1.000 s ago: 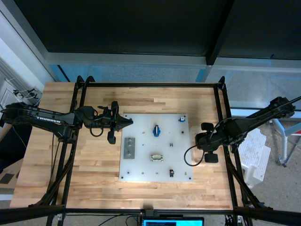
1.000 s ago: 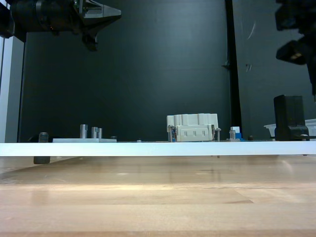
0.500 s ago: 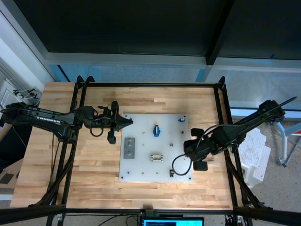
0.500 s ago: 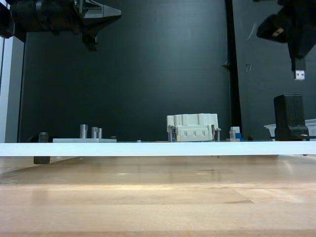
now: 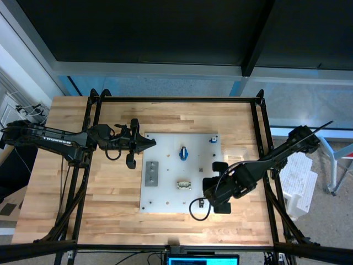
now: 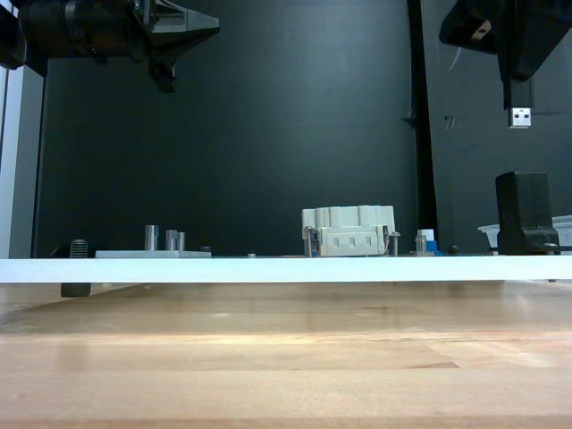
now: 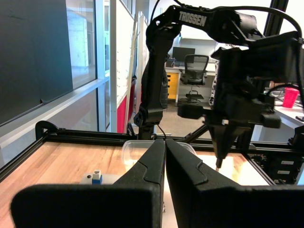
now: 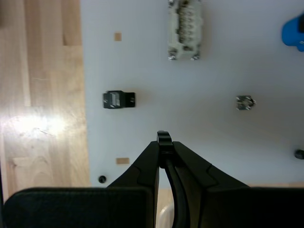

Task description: Pick the USB connector and install on taskboard

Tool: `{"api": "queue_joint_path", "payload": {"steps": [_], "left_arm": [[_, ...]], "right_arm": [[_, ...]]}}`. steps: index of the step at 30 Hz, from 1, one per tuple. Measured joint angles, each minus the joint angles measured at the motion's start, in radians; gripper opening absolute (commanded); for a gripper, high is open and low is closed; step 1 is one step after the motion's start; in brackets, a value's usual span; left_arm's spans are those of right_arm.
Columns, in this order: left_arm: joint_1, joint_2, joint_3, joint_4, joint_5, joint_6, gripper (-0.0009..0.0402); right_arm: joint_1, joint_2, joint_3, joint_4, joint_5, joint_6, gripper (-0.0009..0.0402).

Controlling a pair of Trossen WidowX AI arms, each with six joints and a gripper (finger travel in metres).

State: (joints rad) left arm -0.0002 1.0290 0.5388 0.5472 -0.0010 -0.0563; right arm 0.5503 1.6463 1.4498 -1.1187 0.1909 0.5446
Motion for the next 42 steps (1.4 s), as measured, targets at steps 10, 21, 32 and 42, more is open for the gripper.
{"api": "queue_joint_path", "payload": {"steps": [10, 21, 32, 42], "left_arm": [[0.0, 0.0, 0.0, 0.0, 0.0, 0.0, 0.0], [0.0, 0.0, 0.0, 0.0, 0.0, 0.0, 0.0], [0.0, 0.0, 0.0, 0.0, 0.0, 0.0, 0.0], [0.0, 0.0, 0.0, 0.0, 0.0, 0.0, 0.0]], "right_arm": [[0.025, 0.103, 0.084, 0.005, -0.018, 0.016, 0.0], [0.024, 0.177, 0.129, 0.01, -0.027, 0.016, 0.0], [0.023, 0.197, 0.13, 0.037, -0.028, 0.019, 0.0], [0.021, 0.201, 0.129, 0.041, -0.026, 0.021, 0.0]]}}
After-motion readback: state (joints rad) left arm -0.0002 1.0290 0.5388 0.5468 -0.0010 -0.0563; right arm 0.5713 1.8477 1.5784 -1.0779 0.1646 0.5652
